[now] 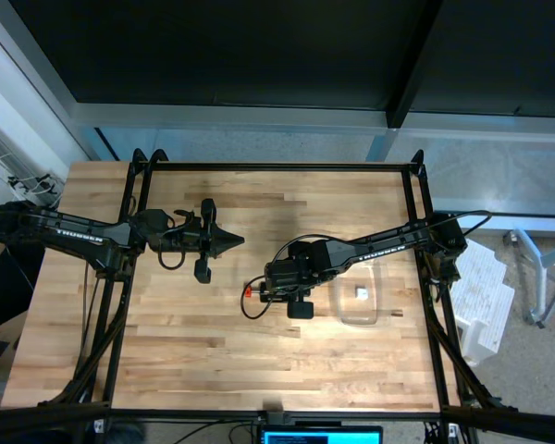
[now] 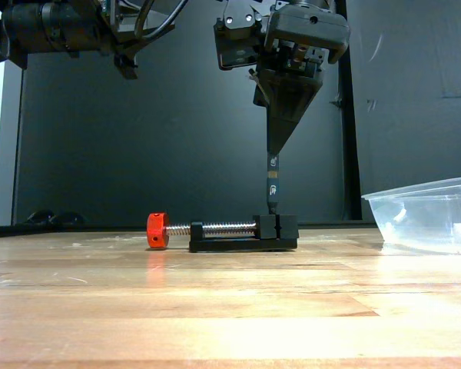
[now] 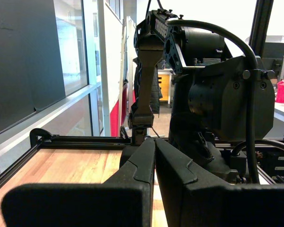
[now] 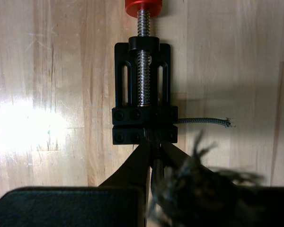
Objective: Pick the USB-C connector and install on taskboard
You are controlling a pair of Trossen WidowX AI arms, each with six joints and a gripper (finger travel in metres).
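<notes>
The taskboard (image 2: 242, 234) is a small black vise-like block with a threaded screw and a red-orange knob (image 2: 157, 231) at its left end. My right gripper (image 2: 274, 150) points straight down over its right end, shut on the USB-C connector (image 2: 273, 181). The connector hangs upright and its lower tip meets the top of the block. In the right wrist view the taskboard (image 4: 143, 94) lies just ahead of the fingers, and a frayed braided cable (image 4: 203, 121) sticks out sideways. My left gripper (image 1: 236, 241) hovers high at the back left, shut and holding nothing.
A clear plastic tray (image 1: 359, 292) with a small white piece inside sits right of the taskboard, and its wall (image 2: 430, 215) shows in the low view. A black frame borders the wooden table (image 1: 213, 351).
</notes>
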